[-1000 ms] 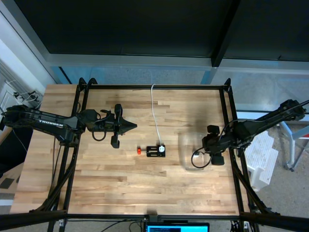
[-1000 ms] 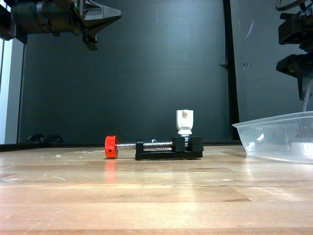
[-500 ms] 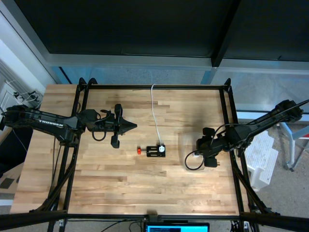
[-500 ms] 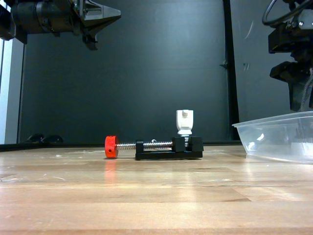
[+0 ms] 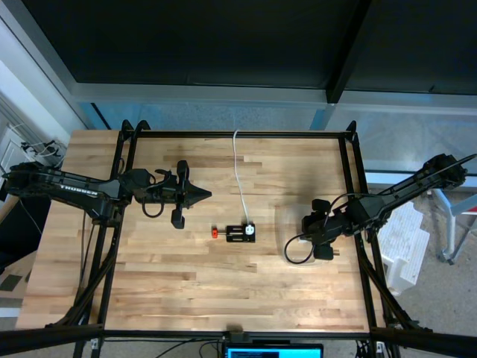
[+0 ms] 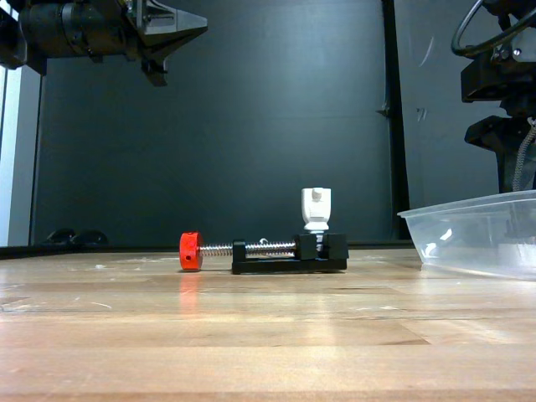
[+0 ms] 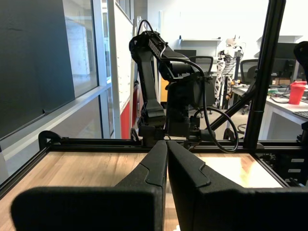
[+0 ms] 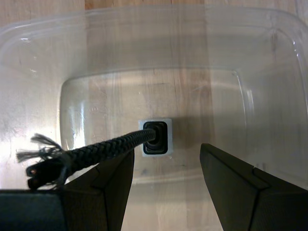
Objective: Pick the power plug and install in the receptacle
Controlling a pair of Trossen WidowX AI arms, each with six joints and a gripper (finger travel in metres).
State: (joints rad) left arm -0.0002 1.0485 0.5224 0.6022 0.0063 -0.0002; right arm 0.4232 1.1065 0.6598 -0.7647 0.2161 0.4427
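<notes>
The power plug (image 8: 155, 136), small and black with a white rim and a black braided cable stub, lies on the floor of a clear plastic tray (image 8: 269, 72). Directly above it hangs my right gripper (image 8: 166, 153), open, with one finger on either side of the plug and touching nothing. From above, the right gripper (image 5: 317, 233) sits over the tray (image 5: 285, 220). The receptacle (image 5: 250, 228), a white block, stands upright (image 6: 316, 206) in a black vise (image 6: 289, 253) with a red knob (image 6: 191, 250). My left gripper (image 5: 205, 195) hovers shut, high above the table at the left (image 7: 167, 144).
A long white cable (image 5: 240, 171) runs from the receptacle toward the table's far edge. A black metal frame (image 5: 349, 171) borders the table. The tray's wall (image 6: 477, 239) rises at the right of the low view.
My right arm has swung left and toward the near edge, over the tray. The left arm and the vise have stayed where they were.
</notes>
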